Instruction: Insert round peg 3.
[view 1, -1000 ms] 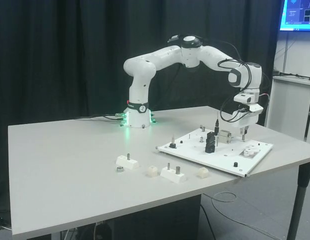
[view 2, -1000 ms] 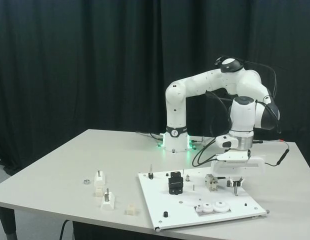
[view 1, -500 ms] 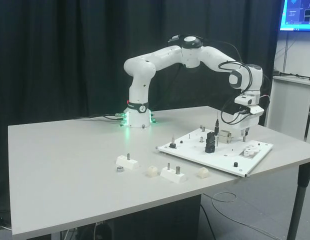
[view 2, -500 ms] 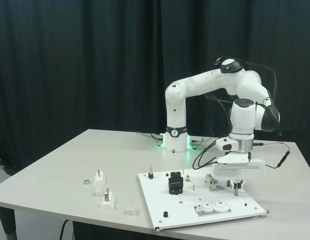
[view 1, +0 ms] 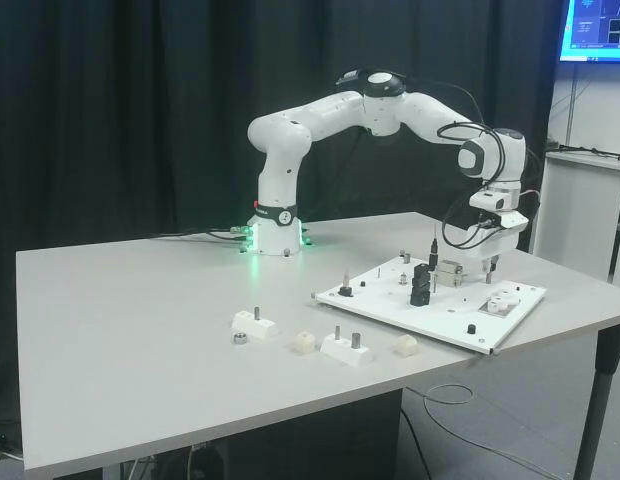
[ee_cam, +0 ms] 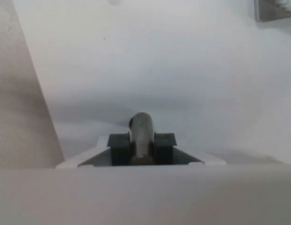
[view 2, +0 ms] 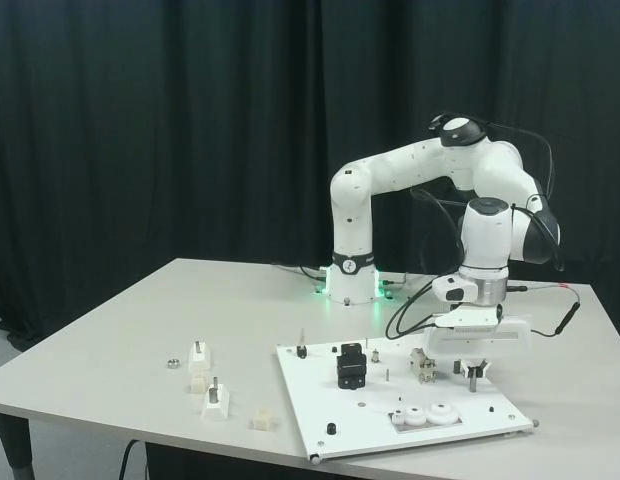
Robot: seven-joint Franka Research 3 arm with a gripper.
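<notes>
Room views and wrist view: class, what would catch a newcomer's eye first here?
The white jointed robot arm arches from its green-lit base at the back of the grey table down over a white square assembly board near the front edge. In the wrist view, its black fingers clamp a short grey metal round peg just above that board.

The round peg [ee_cam: 142, 136] is a short grey metal cylinder with a rounded tip. It sits clamped between the gripper [ee_cam: 141, 149] fingers, standing upright and pointing down from them. From the second room view the peg [view 2: 472, 378] hangs just below the gripper, its lower end at the white board [view 2: 380, 415] surface.
</notes>
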